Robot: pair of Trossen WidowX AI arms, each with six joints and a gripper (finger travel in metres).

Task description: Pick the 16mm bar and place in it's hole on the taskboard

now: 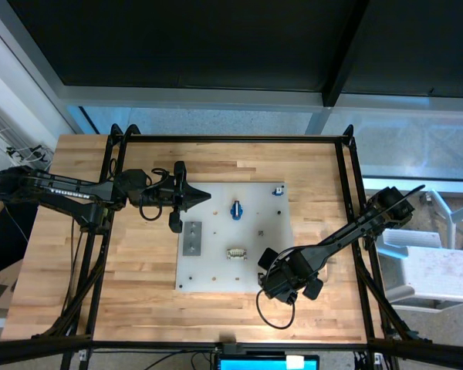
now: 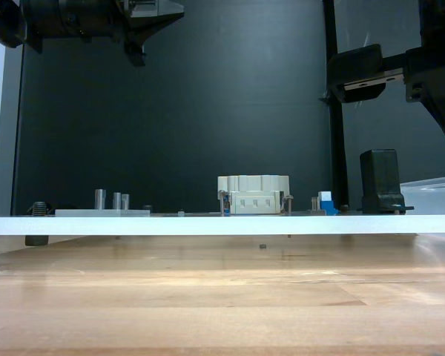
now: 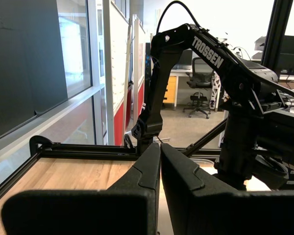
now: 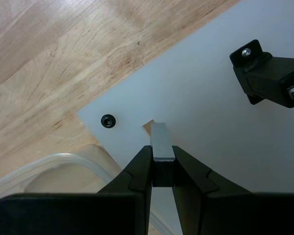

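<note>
The 16mm bar [image 4: 161,139] is a short grey square-section metal piece, held by my right gripper [image 4: 161,159], which is shut on it. Its free end points down at the white taskboard [image 4: 225,147], right beside a small square hole [image 4: 148,125] near a corner screw [image 4: 107,120]. I cannot tell whether the end touches the board. In the high view my right gripper [image 1: 272,271] hangs over the board's near right corner. My left gripper [image 1: 201,197] is shut on nothing, high over the board's far left edge [image 2: 170,10], pointing level toward the right arm [image 3: 196,54].
On the board [image 1: 216,266] are a grey block with pegs [image 1: 192,237], a blue part [image 1: 236,209], a white connector [image 2: 254,194] and a black connector mount [image 4: 272,78]. A clear plastic tub [image 4: 63,171] lies off the board's right corner. Black frame posts [image 1: 355,208] flank the table.
</note>
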